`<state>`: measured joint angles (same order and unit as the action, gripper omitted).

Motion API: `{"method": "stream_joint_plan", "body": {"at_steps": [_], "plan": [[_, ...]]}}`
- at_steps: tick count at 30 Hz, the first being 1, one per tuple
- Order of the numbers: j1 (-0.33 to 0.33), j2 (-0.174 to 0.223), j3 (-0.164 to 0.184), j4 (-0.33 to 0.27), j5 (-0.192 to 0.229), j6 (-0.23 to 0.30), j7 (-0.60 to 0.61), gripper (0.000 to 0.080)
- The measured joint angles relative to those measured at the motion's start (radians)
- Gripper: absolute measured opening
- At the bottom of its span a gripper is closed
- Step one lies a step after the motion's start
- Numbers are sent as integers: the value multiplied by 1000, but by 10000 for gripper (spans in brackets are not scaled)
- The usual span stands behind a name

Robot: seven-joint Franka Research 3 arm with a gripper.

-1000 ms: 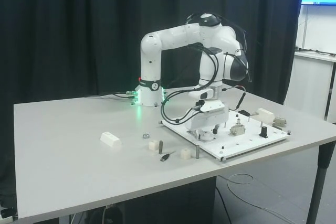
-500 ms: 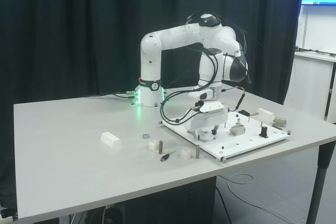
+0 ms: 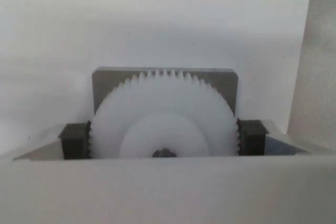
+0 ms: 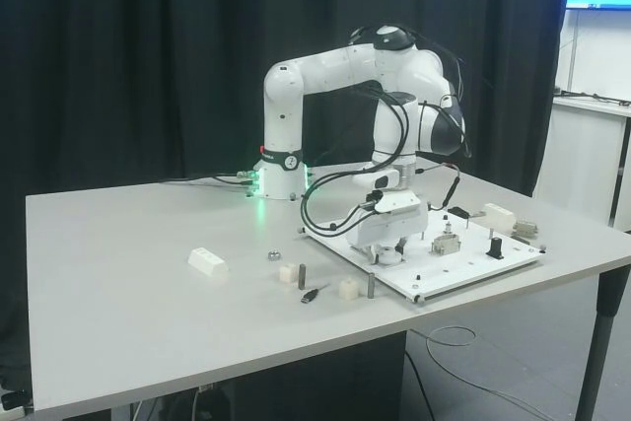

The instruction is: Remove large gear.

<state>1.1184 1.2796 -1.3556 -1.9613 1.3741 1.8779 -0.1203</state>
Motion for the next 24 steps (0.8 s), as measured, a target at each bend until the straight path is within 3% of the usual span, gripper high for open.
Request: {"method": "stream_joint_plan", "body": {"at_steps": [1, 24], "plan": [[0, 0, 0, 0, 0, 0, 0, 594], [2, 0, -3, 0, -2, -1, -2, 596]]}}
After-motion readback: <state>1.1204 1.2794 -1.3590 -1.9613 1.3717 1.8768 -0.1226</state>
